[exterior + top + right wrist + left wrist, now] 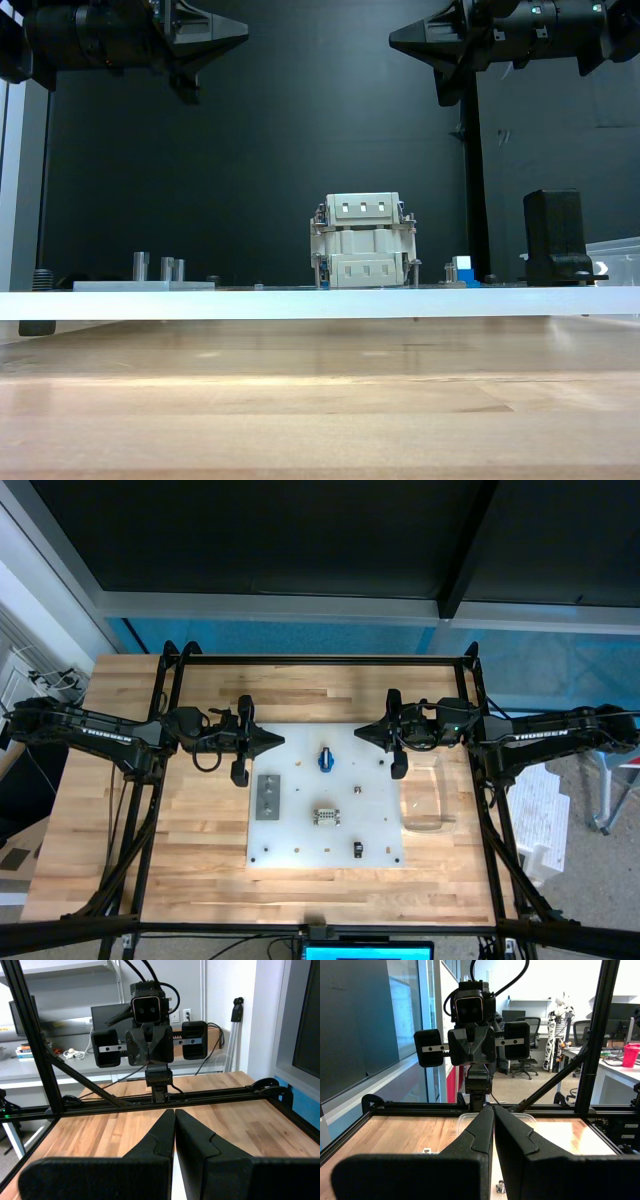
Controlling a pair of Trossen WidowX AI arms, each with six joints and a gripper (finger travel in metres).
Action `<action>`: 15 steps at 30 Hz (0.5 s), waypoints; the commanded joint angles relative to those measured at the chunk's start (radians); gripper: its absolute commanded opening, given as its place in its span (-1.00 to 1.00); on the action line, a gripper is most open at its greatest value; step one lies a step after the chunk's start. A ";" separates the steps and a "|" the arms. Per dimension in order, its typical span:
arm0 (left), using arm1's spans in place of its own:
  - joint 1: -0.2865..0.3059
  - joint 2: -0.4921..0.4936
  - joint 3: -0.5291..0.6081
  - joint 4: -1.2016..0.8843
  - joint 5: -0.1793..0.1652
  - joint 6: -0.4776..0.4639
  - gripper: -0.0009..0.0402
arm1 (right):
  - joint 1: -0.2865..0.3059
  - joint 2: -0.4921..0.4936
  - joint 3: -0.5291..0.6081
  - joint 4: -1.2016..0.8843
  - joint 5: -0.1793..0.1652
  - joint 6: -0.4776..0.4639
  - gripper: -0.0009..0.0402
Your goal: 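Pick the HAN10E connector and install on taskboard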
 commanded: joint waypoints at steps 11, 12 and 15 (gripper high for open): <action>0.000 0.000 0.000 0.000 0.000 0.000 -0.95 | 0.006 -0.001 0.003 -0.019 0.000 -0.013 -0.96; 0.000 0.000 0.000 0.000 0.000 0.000 -0.95 | 0.006 -0.001 0.003 -0.016 0.000 -0.016 -0.96; 0.000 0.000 0.000 0.000 0.000 0.000 -0.95 | 0.007 -0.001 0.003 -0.014 0.001 -0.021 -0.96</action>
